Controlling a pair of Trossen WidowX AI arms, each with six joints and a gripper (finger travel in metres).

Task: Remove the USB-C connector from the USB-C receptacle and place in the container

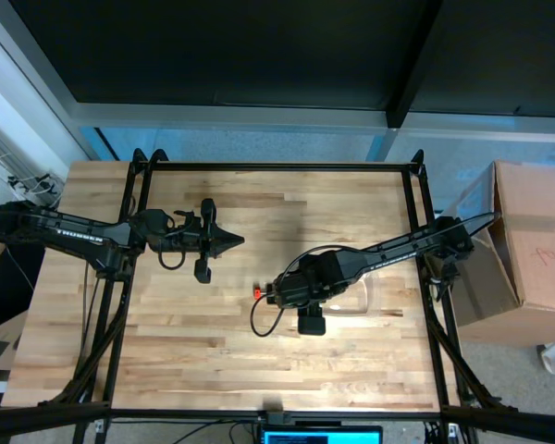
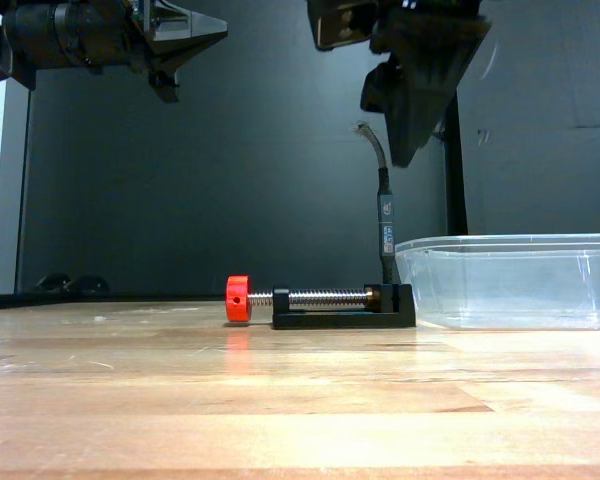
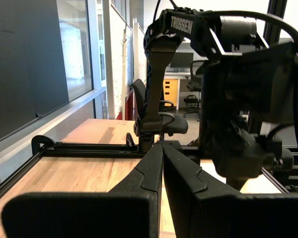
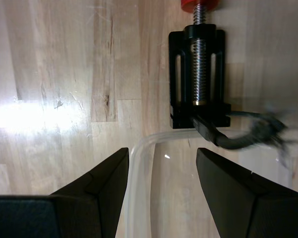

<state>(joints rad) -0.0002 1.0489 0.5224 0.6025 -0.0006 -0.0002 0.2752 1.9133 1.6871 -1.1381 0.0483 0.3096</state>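
Note:
The USB-C connector (image 2: 387, 232) stands upright in its receptacle on the black clamp fixture (image 2: 345, 309), and its cable (image 2: 372, 145) bends up and away. In the right wrist view the connector (image 4: 207, 130) sits at the fixture's (image 4: 198, 74) end, beside the container's rim (image 4: 138, 163). My right gripper (image 2: 398, 140) hangs open just above the connector, touching nothing; its fingers (image 4: 104, 183) are spread wide. The clear container (image 2: 510, 280) stands right of the fixture. My left gripper (image 1: 233, 240) hovers high at the left, shut and empty (image 3: 162, 148).
The fixture's red knob (image 2: 238, 298) points left along the table (image 1: 185, 342). A black frame (image 1: 277, 166) runs round the table's edges. A cardboard box (image 1: 527, 250) stands beyond the right edge. The right arm (image 3: 238, 99) fills much of the left wrist view.

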